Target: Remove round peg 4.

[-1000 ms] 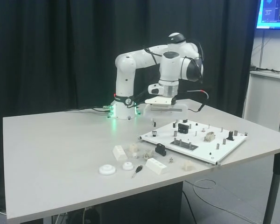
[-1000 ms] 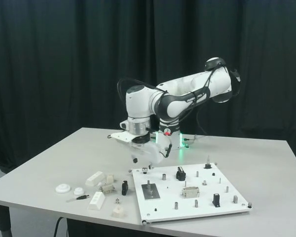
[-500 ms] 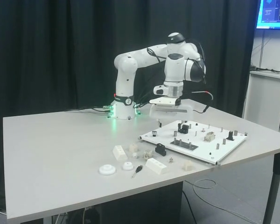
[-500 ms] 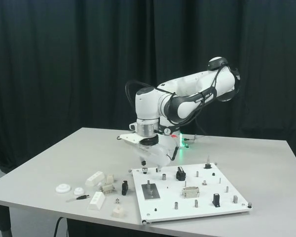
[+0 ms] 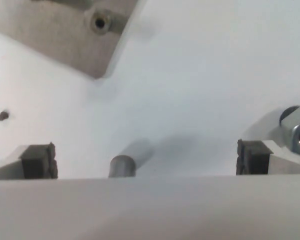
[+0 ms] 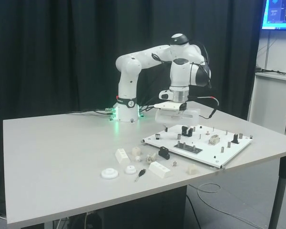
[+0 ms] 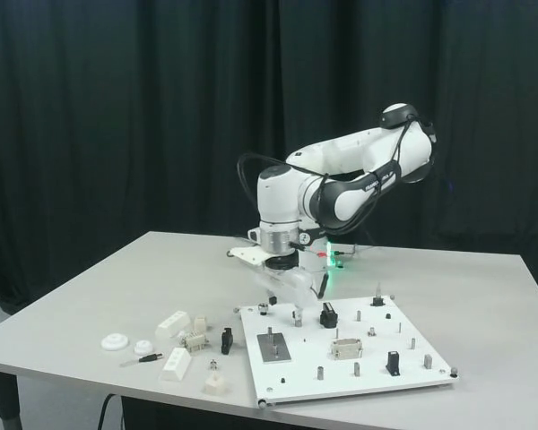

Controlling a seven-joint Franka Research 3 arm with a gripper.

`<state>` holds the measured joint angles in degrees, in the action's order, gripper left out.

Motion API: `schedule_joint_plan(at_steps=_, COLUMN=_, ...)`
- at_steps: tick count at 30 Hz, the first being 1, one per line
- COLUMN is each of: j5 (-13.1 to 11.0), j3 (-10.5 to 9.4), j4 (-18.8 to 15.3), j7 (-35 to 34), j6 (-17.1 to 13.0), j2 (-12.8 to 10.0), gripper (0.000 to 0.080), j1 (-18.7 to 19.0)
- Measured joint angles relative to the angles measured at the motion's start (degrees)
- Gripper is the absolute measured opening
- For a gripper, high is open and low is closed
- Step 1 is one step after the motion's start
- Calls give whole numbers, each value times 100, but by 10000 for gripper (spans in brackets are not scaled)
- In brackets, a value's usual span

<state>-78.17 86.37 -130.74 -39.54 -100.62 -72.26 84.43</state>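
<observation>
From the wrist camera we see our gripper spread wide, its two black pads well apart and holding nothing, with one short grey round peg standing upright on the white board between them, nearer one pad than the other. We judge that this is the approach step: we are lined up over the peg but not yet down around it, so the next move calls for centring, descending until the pads flank the peg, closing, and pulling straight up. Stepping back to the room views, the gripper hangs low over the board's near-arm edge, just above the peg. Beside the board on the grey table we count two white round discs, two white blocks and one black piece; smaller bits are too small to count surely. Farthest back, the single white arm rises from its base, green light at its foot
</observation>
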Motion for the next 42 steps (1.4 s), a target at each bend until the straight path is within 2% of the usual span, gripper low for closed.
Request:
schedule_joint_plan(at_steps=13, j5=-87, j3=-163, j4=-206, j7=-481, j6=-351, j2=37, gripper=800, j1=386)
schedule_joint_plan(at_steps=29, j5=-281, j3=-305, j4=-414, j7=-574, j6=-555, j2=77, gripper=800, j1=559)
schedule_joint_plan(at_steps=42, j5=-456, j3=-432, j4=-506, j7=-531, j6=-578, j2=83, gripper=800, j1=635)
